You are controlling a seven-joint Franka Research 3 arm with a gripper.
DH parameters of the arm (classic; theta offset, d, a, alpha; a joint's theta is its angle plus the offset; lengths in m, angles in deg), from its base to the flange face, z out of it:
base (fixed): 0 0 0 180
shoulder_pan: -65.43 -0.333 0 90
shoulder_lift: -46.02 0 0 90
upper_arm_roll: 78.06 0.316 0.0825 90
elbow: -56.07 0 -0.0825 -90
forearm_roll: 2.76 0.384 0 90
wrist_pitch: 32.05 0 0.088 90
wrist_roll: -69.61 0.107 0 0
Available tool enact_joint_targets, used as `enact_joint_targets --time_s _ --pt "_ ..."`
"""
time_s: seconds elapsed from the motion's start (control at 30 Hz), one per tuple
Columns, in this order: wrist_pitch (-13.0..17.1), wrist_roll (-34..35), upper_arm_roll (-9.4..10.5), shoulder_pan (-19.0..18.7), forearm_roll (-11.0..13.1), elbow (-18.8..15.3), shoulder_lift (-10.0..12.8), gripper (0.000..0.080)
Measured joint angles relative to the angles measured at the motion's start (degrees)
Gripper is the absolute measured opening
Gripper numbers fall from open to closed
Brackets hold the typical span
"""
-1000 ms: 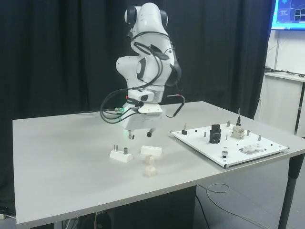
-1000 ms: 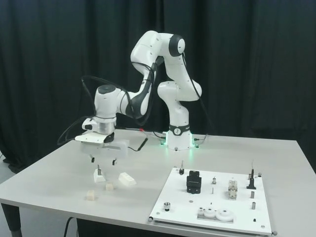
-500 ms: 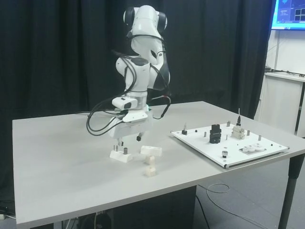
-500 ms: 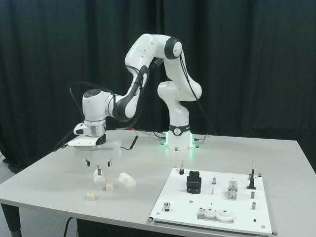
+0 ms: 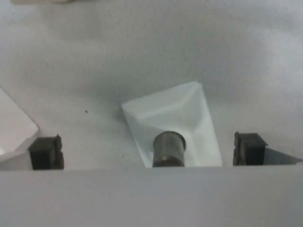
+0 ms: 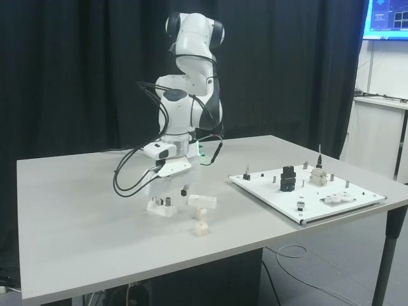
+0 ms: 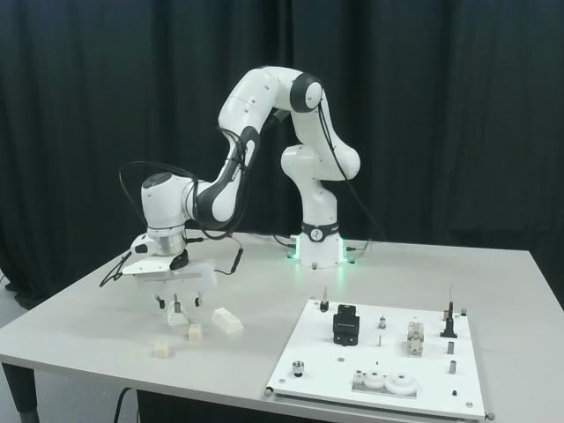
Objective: Pick round peg 4.
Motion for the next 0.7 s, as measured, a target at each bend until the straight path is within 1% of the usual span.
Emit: enact_joint_targets --time_s 0.3,0.7 --pt "0.3 0.0 -0.09 0.0 0.1 -0.5 0.1 0.08" --pt "1.7 0.0 -0.44 0.0 0.1 -0.9 0.1 0.08"
